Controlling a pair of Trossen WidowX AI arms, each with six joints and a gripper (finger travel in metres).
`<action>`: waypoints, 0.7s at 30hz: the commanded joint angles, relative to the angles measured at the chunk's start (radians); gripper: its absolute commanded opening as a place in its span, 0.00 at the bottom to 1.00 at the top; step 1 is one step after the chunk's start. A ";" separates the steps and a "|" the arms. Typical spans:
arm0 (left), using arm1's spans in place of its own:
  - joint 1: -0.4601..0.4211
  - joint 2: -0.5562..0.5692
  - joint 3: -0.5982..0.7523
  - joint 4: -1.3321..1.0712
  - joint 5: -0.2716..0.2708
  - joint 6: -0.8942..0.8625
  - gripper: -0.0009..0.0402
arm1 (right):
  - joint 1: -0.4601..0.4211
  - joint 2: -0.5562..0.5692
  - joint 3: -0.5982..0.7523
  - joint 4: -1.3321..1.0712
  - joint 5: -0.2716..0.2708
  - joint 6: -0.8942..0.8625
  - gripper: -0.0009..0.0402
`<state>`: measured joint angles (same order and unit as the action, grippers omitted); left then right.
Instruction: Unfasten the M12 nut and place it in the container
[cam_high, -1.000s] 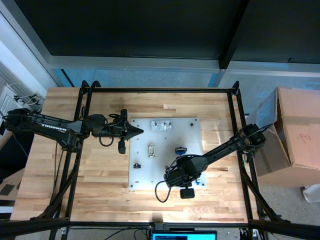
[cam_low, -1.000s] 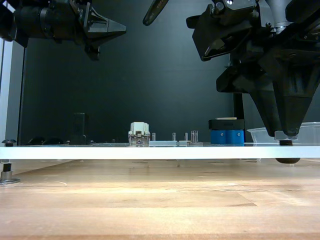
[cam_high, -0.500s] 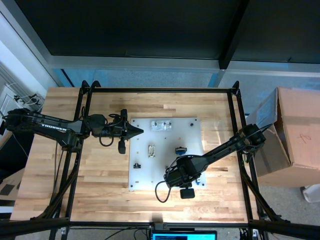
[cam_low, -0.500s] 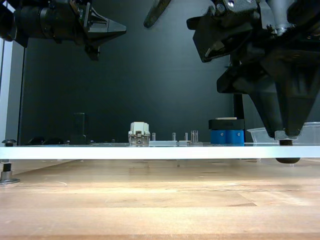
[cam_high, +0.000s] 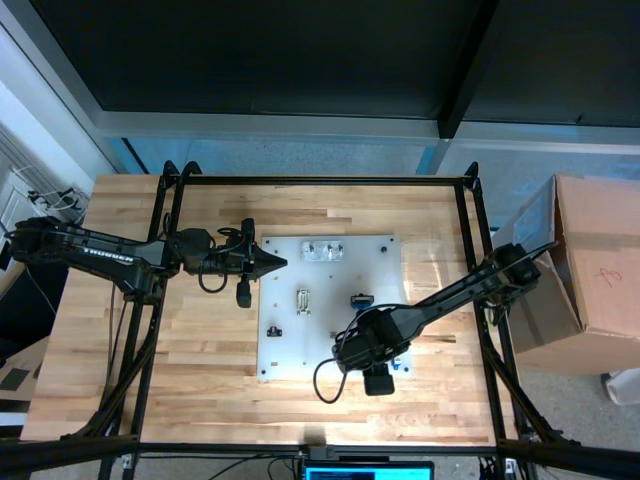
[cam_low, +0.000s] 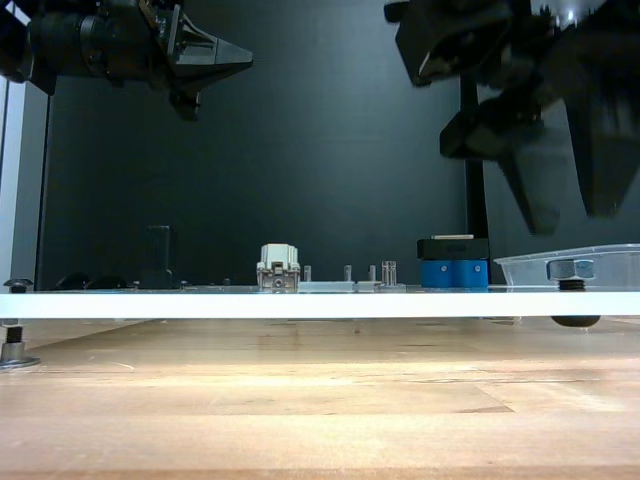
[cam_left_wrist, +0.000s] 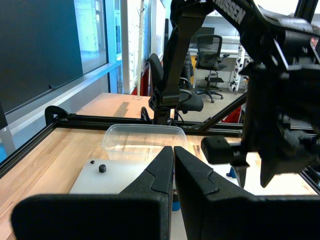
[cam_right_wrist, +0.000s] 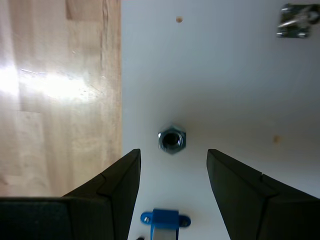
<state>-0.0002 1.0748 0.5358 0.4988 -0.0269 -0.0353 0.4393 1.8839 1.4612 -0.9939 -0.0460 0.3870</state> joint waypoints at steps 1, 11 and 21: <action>0.000 0.000 0.000 0.000 0.000 0.000 0.02 | 0.004 -0.024 0.002 0.000 -0.013 0.031 0.39; 0.000 0.000 0.000 0.000 0.000 0.000 0.02 | 0.063 -0.025 -0.008 0.026 -0.038 0.111 0.04; 0.000 0.000 0.000 0.000 0.000 0.000 0.02 | 0.042 -0.025 -0.117 0.136 -0.078 0.093 0.02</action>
